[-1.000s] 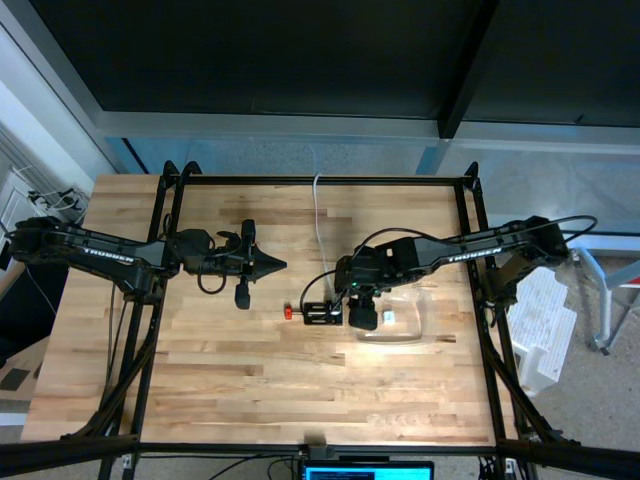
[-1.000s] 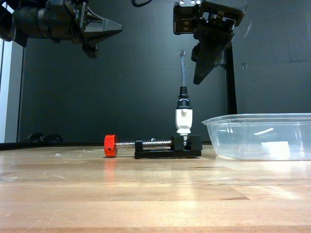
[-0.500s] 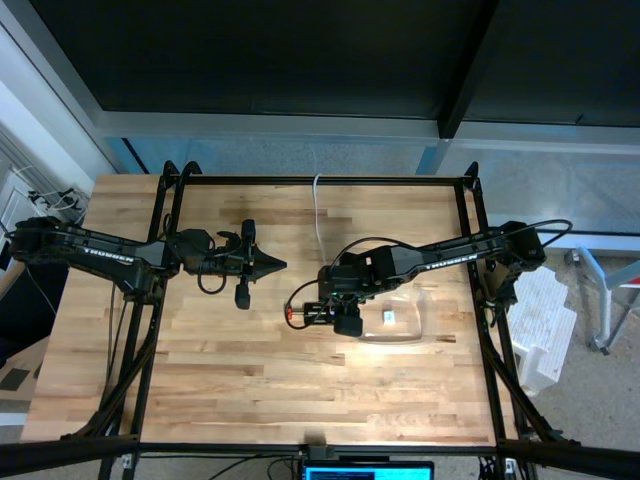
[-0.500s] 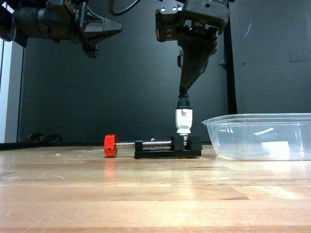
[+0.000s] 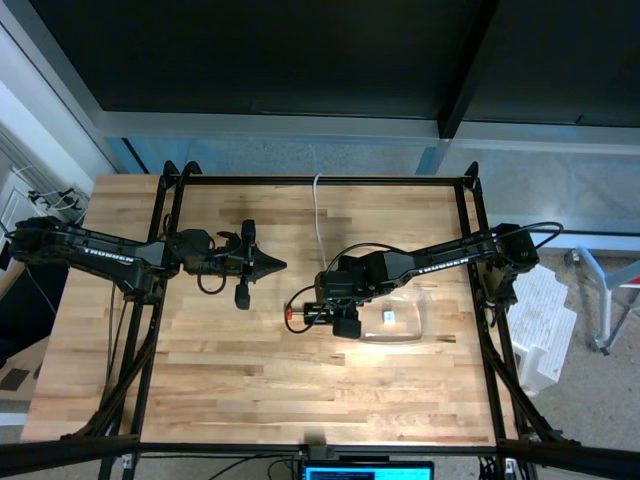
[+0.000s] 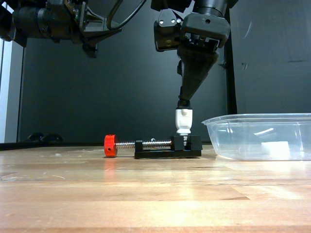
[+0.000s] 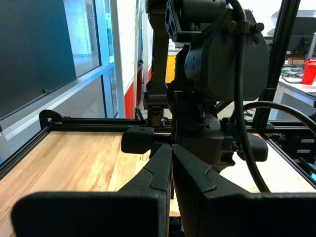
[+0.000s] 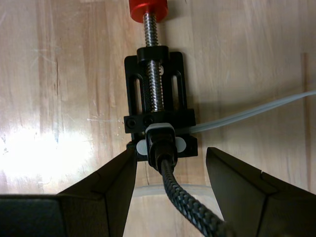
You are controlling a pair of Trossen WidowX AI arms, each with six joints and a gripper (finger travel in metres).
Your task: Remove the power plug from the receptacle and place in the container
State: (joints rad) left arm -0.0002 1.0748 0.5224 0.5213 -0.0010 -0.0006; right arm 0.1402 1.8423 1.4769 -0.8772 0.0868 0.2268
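Straddling the power plug (image 8: pixel 159 148) with open jaws, the right gripper (image 8: pixel 171 154) should lower, clamp just above the receptacle (image 8: pixel 132 121), and pull straight up; the left gripper (image 5: pixel 277 265) hangs closed, well apart.

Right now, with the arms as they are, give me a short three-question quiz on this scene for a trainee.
1. True or false: the power plug sits in the receptacle.
2. The right gripper is: A) shut on the plug; B) open, just above the plug; C) parked far from it.
3. Where is the left gripper, and how are its fingers?
Key: 1 true. 2 B. 3 Hovering over the left half of the table, away from the receptacle, fingers shut.
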